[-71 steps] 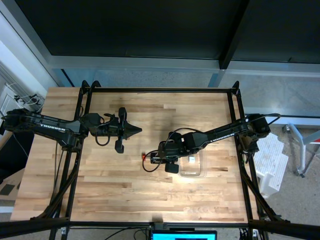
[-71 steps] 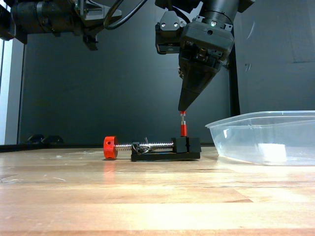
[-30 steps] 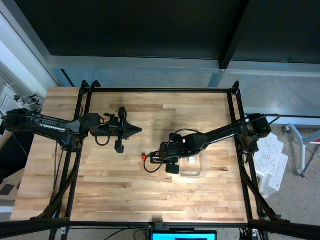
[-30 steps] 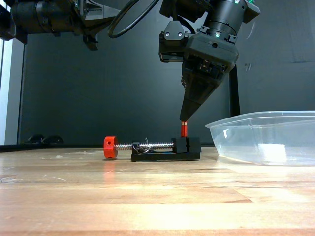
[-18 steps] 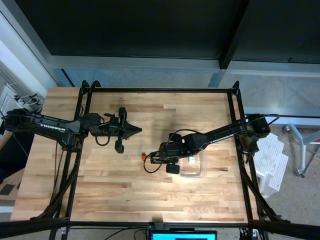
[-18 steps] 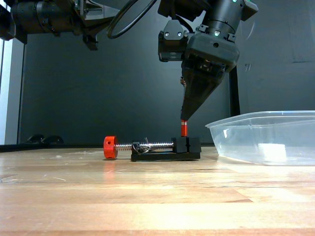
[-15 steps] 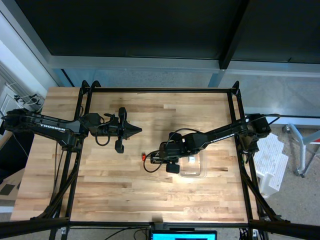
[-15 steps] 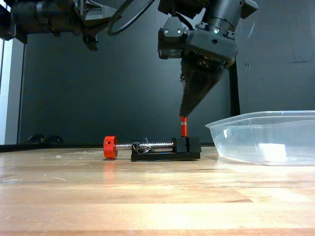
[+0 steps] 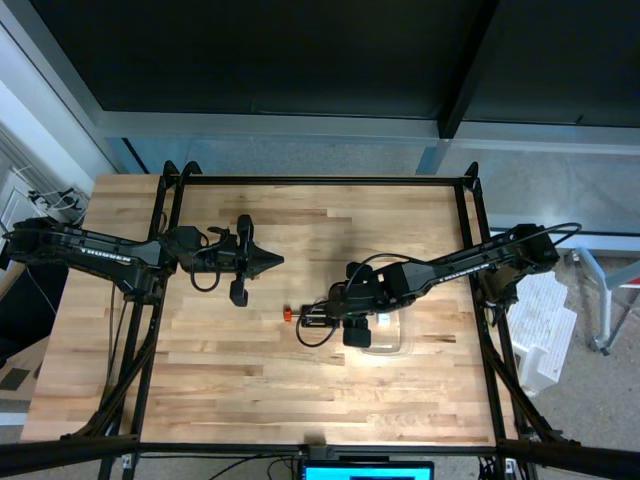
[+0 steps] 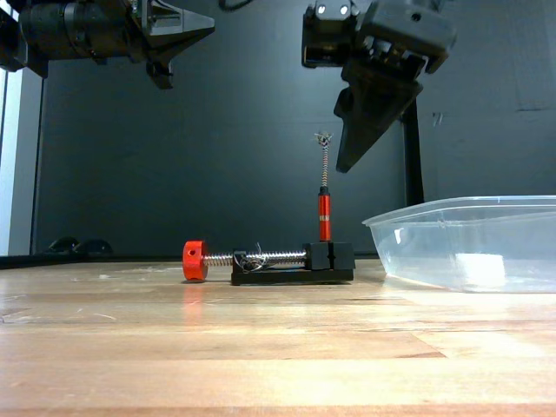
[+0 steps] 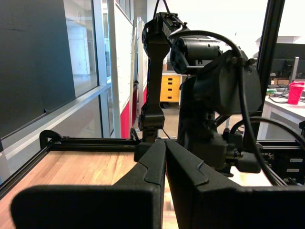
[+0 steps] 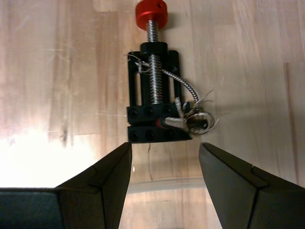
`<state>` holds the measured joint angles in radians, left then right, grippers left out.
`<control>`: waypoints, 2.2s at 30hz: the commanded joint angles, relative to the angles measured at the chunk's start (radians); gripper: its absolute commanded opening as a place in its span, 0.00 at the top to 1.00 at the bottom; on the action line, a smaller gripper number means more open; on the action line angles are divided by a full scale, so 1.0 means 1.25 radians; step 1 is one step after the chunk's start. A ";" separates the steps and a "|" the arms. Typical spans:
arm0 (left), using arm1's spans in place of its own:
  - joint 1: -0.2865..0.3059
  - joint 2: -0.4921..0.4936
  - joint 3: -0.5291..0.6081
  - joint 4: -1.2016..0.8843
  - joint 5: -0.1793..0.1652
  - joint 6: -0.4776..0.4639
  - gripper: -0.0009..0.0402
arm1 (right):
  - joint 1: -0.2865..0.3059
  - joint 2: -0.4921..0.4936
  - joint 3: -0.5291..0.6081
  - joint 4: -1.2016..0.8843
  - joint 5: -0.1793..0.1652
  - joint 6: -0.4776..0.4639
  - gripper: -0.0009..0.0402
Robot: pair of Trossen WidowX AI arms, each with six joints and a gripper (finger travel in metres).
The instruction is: Pick the RCA connector and install on taskboard
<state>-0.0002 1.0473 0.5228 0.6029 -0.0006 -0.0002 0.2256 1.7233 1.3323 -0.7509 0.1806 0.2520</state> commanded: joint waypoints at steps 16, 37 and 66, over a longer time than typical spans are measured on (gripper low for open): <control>0.000 0.000 0.000 0.000 0.000 0.000 0.98 | -0.014 -0.164 -0.104 0.024 -0.001 -0.028 0.61; 0.000 0.000 0.000 0.000 0.000 0.000 0.98 | -0.130 -0.482 -0.341 0.453 -0.101 -0.176 0.98; 0.000 0.000 0.000 0.000 0.000 0.000 0.98 | -0.180 -0.619 -0.592 0.888 -0.104 -0.185 0.98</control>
<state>-0.0002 1.0473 0.5228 0.6025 -0.0010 -0.0002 -0.0006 0.9485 0.5919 0.3660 0.0486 0.0204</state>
